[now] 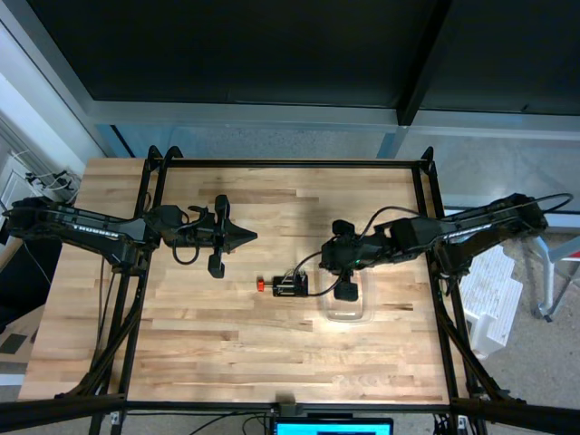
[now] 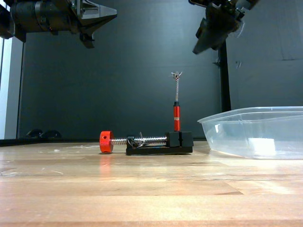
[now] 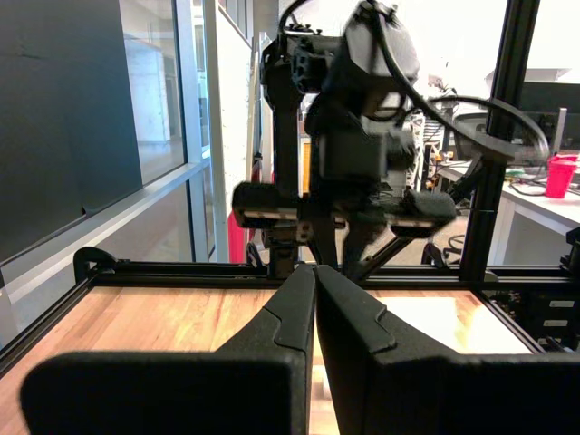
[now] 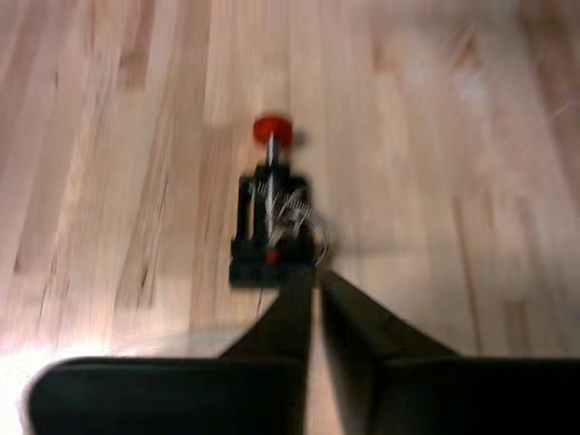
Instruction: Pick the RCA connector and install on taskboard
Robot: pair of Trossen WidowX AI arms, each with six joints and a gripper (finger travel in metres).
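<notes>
Left gripper [image 1: 243, 237]: hangs high at centre-left of the high view, tips pointing right, well apart from the work. Its fingers [image 3: 290, 308] are pressed together and carry nothing.

Taskboard [image 1: 290, 287]: lies flat just below centre, long axis left-to-right, red knob [image 1: 260, 285] at the left end. A slim red upright pin [image 2: 176, 117] topped by a coil spring stands on its right end.

Right gripper [image 2: 196, 49]: clearly the nearer arm. It hangs above and just right of the taskboard's right end, tips angled down and left toward it. Its fingers [image 4: 281, 317] show only a hairline gap.

RCA connector: cannot be made out anywhere. Whether it is pinched between the right fingertips cannot be told.

Clear tray [image 2: 222, 137]: sits just right of the taskboard and holds a whitish square piece [image 2: 262, 146].
</notes>
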